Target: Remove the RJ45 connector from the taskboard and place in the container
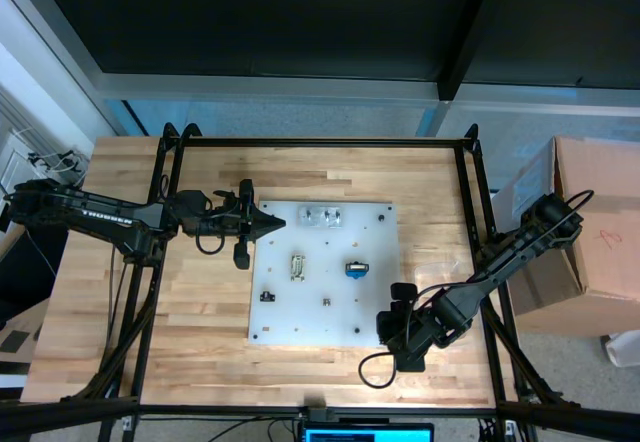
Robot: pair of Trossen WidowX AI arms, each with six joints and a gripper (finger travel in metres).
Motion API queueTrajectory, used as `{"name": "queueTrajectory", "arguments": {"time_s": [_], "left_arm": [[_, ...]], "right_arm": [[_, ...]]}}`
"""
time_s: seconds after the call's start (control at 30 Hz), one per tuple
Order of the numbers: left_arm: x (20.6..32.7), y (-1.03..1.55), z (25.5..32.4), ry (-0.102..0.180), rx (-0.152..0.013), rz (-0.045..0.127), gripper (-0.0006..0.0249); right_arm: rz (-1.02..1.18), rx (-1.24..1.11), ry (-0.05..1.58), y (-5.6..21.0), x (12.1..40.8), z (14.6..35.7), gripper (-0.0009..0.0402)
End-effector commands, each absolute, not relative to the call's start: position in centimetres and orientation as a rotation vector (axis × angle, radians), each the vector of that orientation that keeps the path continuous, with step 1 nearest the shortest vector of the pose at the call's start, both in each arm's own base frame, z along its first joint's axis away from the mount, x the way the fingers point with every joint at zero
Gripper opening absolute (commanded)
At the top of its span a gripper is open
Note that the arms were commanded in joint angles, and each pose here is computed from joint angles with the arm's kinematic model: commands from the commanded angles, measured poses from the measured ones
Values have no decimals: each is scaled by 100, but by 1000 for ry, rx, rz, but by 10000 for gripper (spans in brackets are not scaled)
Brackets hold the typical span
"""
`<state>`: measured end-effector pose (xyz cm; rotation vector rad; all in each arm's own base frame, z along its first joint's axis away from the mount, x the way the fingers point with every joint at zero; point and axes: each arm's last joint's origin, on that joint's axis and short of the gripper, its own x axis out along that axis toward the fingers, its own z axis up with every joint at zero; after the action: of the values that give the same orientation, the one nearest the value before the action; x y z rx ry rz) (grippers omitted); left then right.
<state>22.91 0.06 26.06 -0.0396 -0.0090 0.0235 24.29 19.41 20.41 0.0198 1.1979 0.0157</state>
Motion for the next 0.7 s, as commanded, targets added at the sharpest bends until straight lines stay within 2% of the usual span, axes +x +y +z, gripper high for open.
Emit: {"name": "queueTrajectory", "arguments": {"time_s": [0.03,0.5,0.7], "left_arm": [[2292,7,2606,-9,-39,24,0],[2292,6,2606,-9,-40,23,0],[2292,7,2606,-9,-39,24,0]], "right_arm": [[14,20,1199,1932,2418,2038,150],[14,20,1201,1928,2413,2039,65],[13,24,1201,1926,2411,2044,12]]}}
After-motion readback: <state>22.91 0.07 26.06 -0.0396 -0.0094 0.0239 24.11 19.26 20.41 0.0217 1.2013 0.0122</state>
